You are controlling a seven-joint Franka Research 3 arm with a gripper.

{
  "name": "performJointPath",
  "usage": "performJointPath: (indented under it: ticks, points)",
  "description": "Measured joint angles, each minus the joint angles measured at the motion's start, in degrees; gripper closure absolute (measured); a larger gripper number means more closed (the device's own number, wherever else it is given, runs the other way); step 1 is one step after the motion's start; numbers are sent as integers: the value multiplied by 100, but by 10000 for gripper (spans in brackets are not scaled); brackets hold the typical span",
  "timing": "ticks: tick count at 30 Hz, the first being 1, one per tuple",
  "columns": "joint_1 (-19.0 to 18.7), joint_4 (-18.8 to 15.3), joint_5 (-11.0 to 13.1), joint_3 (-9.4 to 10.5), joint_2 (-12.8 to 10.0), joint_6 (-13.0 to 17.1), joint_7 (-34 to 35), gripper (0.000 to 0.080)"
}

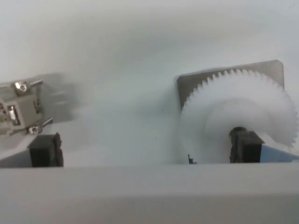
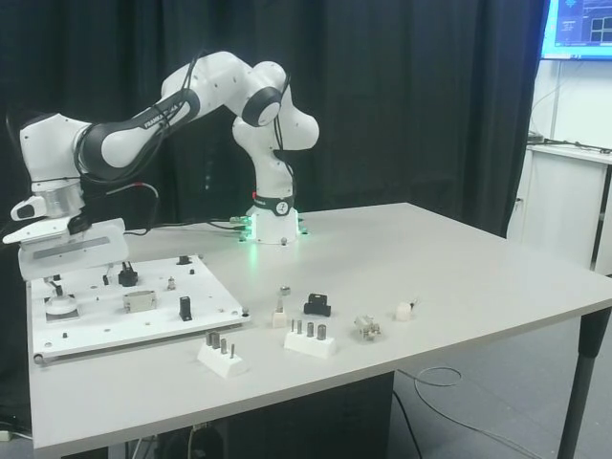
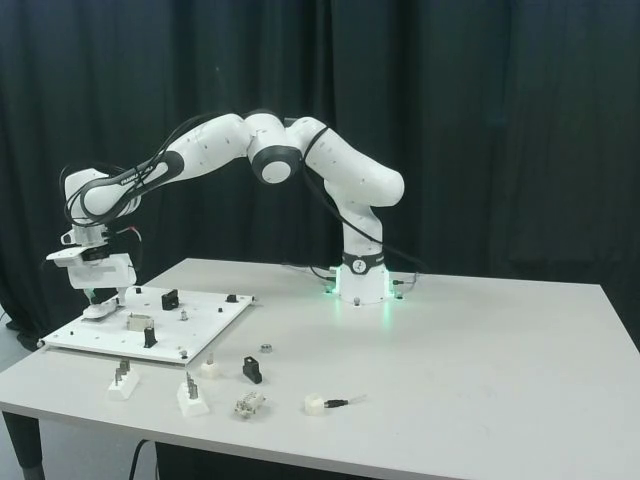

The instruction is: Insert large gear.

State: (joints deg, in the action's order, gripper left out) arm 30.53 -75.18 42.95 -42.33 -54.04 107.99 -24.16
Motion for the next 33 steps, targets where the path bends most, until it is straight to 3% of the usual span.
performJointPath:
  ticks: [33]
  points:
    - [-20, -111, 60, 0, 9, 81, 5, 3]
